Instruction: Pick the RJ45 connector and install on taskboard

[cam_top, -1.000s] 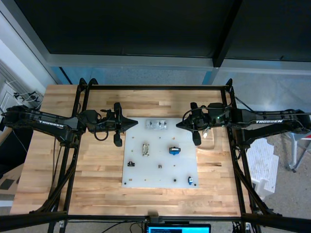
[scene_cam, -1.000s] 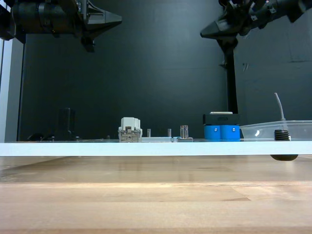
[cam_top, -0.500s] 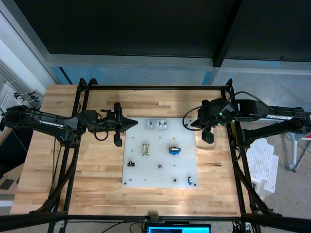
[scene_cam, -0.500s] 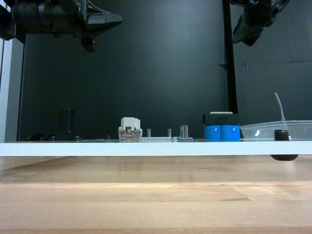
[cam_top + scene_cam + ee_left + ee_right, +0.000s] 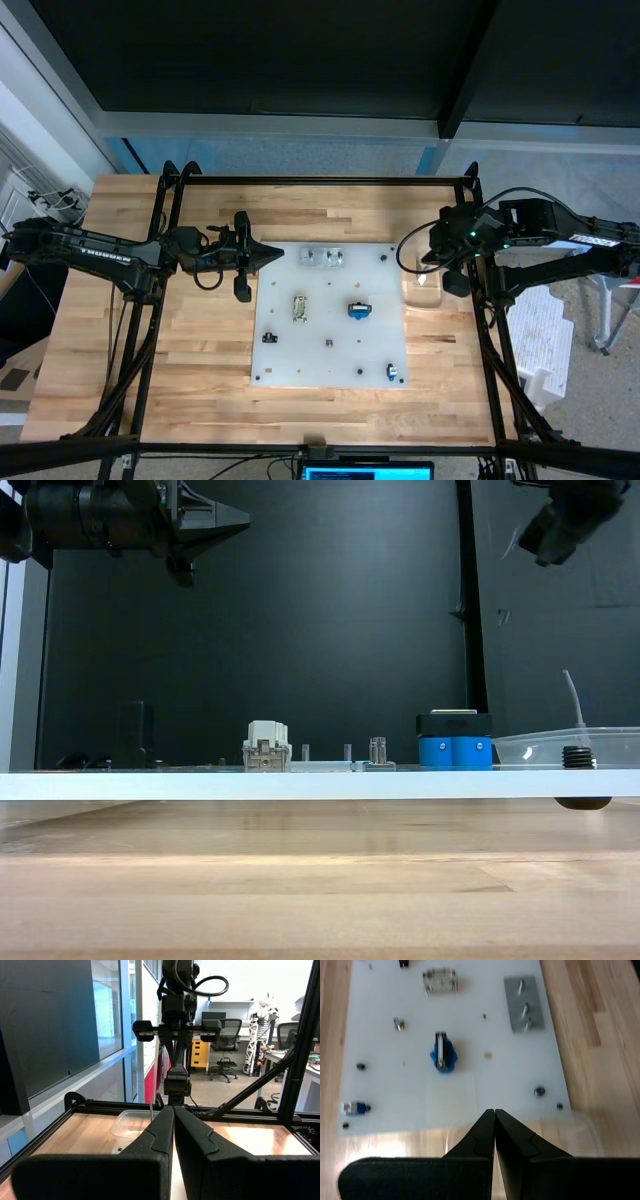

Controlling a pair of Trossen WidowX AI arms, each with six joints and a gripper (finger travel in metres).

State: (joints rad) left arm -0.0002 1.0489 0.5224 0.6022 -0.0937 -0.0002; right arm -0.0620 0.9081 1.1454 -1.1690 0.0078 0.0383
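Note:
The taskboard is a white panel in the middle of the table, also seen edge-on and from above. A small whitish piece, probably the RJ45 connector, lies in the clear tray off the board's right edge, with a thin white stem standing up from it. My right gripper hangs high over the tray's board-side rim, shut and empty. My left gripper hovers at the board's left back corner, shut and empty.
On the board stand a blue block, a grey-white connector housing, a silver plate with posts and a small blue fitting. Black frame rails ring the wooden table.
The right arm has drawn back to the right, from over the board's edge to above the tray, and its gripper now tilts down. The left arm has not moved.

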